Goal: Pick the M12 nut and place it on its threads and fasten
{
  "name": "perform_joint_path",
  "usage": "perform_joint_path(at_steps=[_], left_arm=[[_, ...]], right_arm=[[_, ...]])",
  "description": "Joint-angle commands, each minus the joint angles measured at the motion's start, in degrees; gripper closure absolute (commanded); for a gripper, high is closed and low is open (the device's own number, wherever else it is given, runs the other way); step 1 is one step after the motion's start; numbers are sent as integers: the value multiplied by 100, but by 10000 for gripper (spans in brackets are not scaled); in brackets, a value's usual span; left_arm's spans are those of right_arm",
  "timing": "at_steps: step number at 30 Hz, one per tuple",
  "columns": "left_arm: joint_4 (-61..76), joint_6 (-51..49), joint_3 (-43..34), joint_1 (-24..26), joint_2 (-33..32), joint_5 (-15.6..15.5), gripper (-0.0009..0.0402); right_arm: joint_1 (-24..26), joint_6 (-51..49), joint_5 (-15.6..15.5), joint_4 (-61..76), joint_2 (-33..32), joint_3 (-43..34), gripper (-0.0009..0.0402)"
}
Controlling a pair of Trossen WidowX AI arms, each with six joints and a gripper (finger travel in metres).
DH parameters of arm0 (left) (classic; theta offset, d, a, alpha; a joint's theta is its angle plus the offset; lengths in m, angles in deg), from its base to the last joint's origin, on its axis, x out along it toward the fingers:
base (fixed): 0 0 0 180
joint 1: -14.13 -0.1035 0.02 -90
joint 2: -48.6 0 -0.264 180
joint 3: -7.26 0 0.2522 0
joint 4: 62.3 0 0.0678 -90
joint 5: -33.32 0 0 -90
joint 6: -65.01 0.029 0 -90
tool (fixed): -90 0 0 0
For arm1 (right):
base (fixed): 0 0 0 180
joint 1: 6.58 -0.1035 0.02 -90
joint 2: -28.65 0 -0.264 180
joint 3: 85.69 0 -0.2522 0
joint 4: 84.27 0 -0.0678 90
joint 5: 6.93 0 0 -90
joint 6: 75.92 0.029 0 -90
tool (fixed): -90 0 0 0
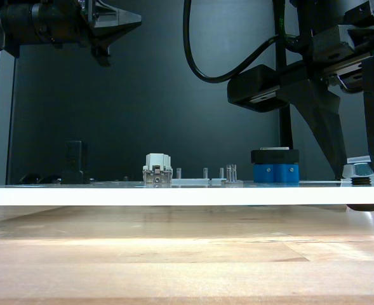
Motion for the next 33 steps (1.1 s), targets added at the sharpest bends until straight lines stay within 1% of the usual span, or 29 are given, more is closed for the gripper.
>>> perform_joint_path(at_steps=[1, 6, 16, 18, 21, 23, 27, 33], left_arm=[[0, 0, 0, -2, 0, 0, 393], [-2, 2, 0, 0, 0, 0, 393], [0, 0, 0, 0, 0, 0, 393], [-2, 0, 0, -2, 0, 0, 393], [0, 0, 0, 0, 0, 0, 393], [0, 0, 0, 0, 0, 0, 393], [0, 0, 0, 0, 0, 0, 393], [-2, 0, 0, -2, 0, 0, 393]], right_arm=[[-4, 9, -7, 52, 4, 0, 331], [-9, 7, -7, 103, 48, 0, 300], [-15, -22, 2, 39, 109, -2, 195], [-17, -129, -4, 35, 168, -2, 179], [-17, -664, 0, -22, 313, -4, 161], [-13, -1241, 0, -20, 446, -7, 152], [-4, -2879, -4, 144, 684, -2, 139], [-26, -6310, -59, -63, 874, -2, 133]])
